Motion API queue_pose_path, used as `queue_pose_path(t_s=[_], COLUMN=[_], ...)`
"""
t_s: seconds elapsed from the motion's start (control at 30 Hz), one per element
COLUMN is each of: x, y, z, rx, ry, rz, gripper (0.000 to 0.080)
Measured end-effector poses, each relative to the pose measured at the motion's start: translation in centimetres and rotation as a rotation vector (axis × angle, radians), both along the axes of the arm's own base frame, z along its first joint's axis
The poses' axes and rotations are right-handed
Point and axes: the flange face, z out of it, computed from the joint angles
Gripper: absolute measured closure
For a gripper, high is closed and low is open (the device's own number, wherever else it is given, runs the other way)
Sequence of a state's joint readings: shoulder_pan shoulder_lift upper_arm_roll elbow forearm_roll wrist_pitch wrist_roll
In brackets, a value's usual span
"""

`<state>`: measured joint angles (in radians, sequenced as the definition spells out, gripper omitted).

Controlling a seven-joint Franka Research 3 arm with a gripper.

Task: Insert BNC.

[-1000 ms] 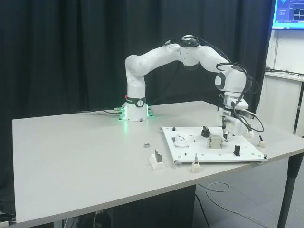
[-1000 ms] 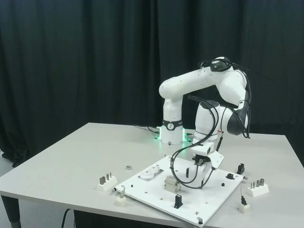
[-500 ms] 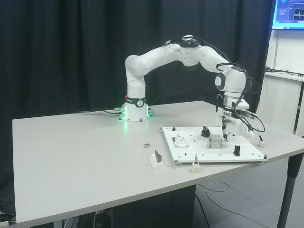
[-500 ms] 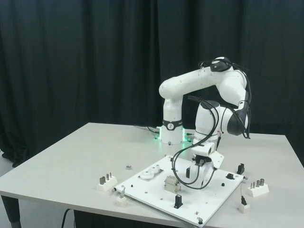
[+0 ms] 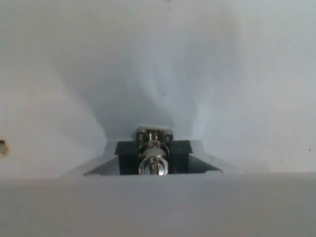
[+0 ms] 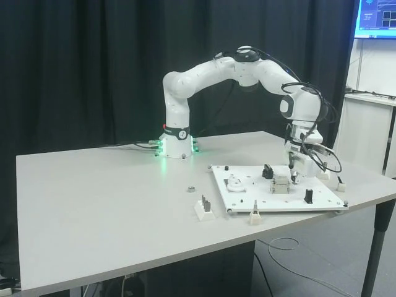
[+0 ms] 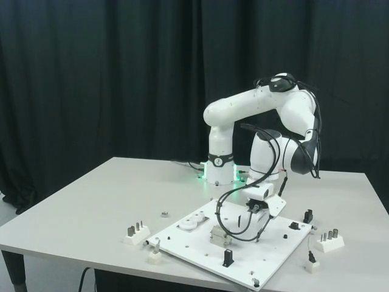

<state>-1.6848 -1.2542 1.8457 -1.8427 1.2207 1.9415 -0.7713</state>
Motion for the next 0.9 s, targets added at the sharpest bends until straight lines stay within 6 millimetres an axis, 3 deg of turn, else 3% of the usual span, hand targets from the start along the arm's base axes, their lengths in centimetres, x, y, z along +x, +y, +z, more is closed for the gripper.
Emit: queue_pose_path(t_s=[0.9], x=[0.00], y=[-0.01], z=[-0.05], rx=[0.000], ry=[-0.001], rz=[-0.010], gripper=[0.0680])
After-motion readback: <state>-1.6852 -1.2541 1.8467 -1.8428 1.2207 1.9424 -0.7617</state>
